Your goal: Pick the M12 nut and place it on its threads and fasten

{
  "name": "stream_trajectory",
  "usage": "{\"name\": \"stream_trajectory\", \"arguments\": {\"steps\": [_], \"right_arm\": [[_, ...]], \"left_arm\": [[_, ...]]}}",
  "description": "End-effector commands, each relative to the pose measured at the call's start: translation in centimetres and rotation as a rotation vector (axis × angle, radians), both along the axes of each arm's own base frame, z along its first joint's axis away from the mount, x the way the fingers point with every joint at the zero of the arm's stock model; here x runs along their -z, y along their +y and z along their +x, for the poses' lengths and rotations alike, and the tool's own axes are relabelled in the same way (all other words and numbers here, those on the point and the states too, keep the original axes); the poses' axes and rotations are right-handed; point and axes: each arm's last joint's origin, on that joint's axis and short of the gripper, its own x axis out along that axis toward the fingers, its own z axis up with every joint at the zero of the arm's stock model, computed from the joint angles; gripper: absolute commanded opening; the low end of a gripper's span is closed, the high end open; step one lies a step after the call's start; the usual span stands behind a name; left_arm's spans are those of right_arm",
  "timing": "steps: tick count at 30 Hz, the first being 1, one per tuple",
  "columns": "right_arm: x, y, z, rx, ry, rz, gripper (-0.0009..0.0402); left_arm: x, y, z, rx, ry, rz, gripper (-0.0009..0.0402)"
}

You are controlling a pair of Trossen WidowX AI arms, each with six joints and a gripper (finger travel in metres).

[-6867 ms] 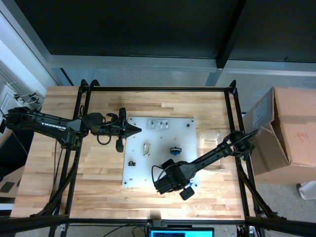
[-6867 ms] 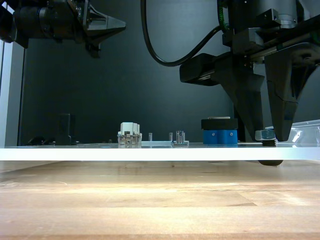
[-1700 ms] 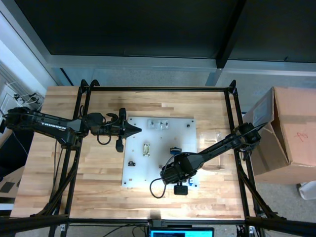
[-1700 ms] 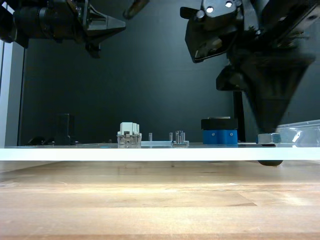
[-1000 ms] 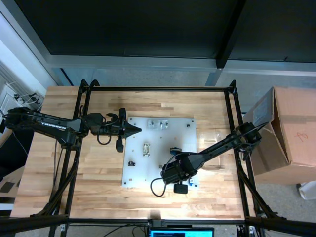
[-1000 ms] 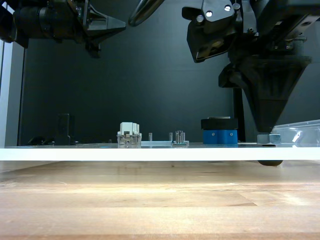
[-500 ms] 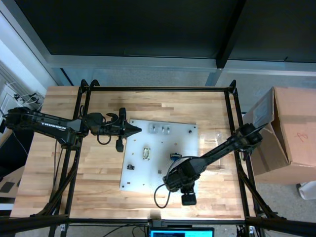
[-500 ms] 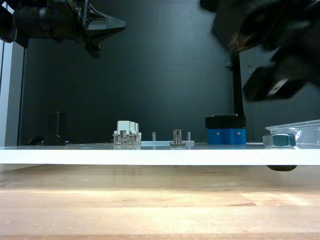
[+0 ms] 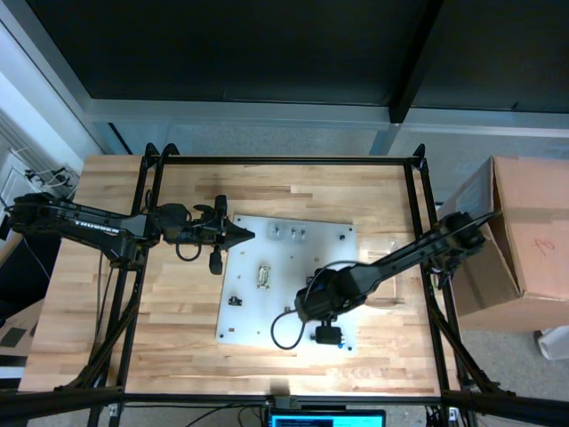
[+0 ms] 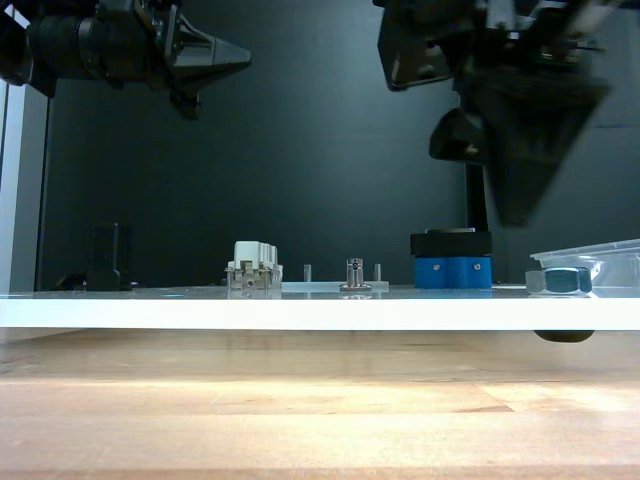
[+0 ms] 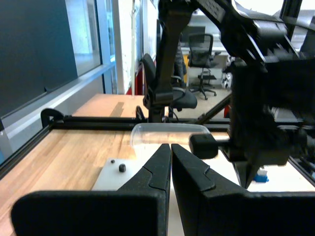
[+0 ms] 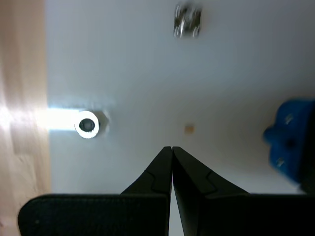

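Nut (image 12: 87,125): free of both grippers, at near right edge of board (image 12: 236,73). Apparently on its stud, sitting low against board, no ribs showing.
Right gripper (image 12: 172,147): raised above board, off to one side of nut, well clear. Fingers pressed together, nothing between them.
Left gripper (image 11: 171,145): high over board's left edge, fingers closed on nothing.
Handling, judged: nut small, light, rigid metal; smooth faces likely slippery. Best hold from above, squarely across two opposite flats, for turning.
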Motion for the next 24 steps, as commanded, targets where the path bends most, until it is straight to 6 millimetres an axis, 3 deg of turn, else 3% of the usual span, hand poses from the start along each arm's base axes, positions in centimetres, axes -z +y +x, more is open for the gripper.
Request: {"name": "stream_trajectory", "arguments": {"steps": [1, 10, 17, 24], "right_arm": [[-0.9, -1.7, -0.2, -0.003, -0.123, 0.04, 0.0], [-4.8, -7.5, -1.3, 0.003, -0.551, 0.036, 0.0], [-7.2, -12.6, -3.4, -0.002, -0.827, 0.056, 0.0], [-8.0, -15.2, -5.8, 0.01, -1.093, 0.032, 0.0]], "left_arm": [[0.1, 0.0, 0.0, -0.001, 0.006, 0.0, 0.0], [0.1, 0.0, 0.0, 0.0, 0.01, 0.001, 0.0], [0.1, 0.0, 0.0, 0.0, 0.008, 0.0, 0.0], [0.1, 0.0, 0.0, 0.0, 0.008, 0.0, 0.0]]}}
